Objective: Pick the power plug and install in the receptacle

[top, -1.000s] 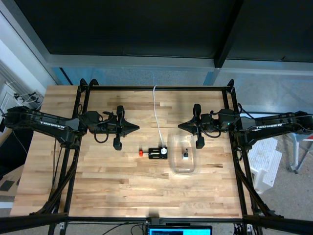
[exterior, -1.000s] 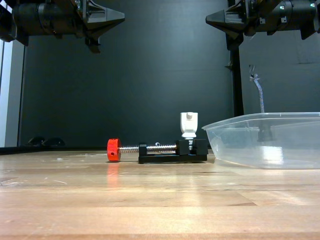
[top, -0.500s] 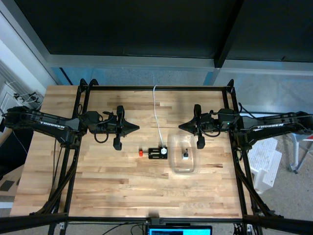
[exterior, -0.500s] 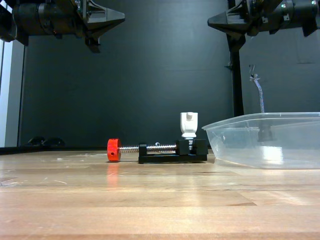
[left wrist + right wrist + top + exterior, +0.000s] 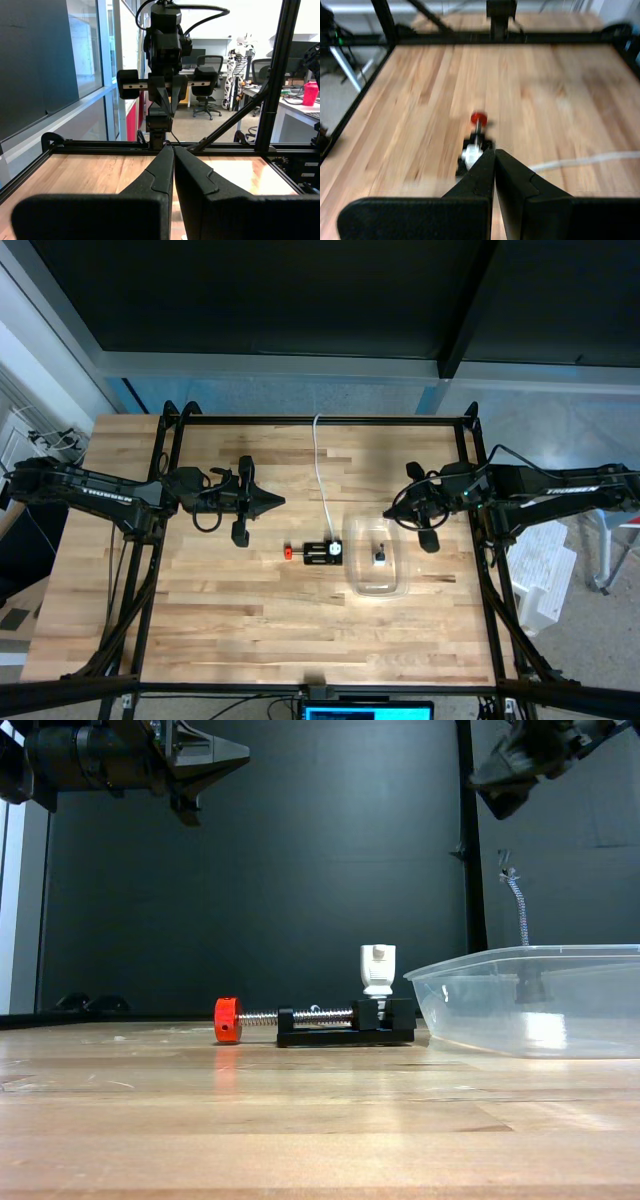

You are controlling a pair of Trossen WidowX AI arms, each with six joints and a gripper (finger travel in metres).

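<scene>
Inside the clear tray (image 5: 377, 590), near its middle, we see the power plug (image 5: 381, 557). It is a tiny black stub standing upright on the tray floor with a pale patch at its base. Through the tray wall in the low view it is only a dark, blurred shape (image 5: 528, 985).

The tray is open at the top, and its rim stands well above the plug. Just beside its left wall lies the receptacle (image 5: 318, 552), a black block with a white socket face. Its red-orange knob (image 5: 287, 553) points away from the tray, and a thin white cable (image 5: 322, 475) runs off beyond the tray's far left corner. We cannot tell whether block and tray touch.

The right hand (image 5: 388, 513) hangs high over the tray's far edge, tilted down, fingers pressed together on nothing. The left hand (image 5: 278, 501) hovers high, well left of the tray, also closed and empty.

Bare worktop (image 5: 250, 620) spreads out on the tray's near side. The black frame (image 5: 320, 421) passes to the right of the tray and well beyond its far side.
</scene>
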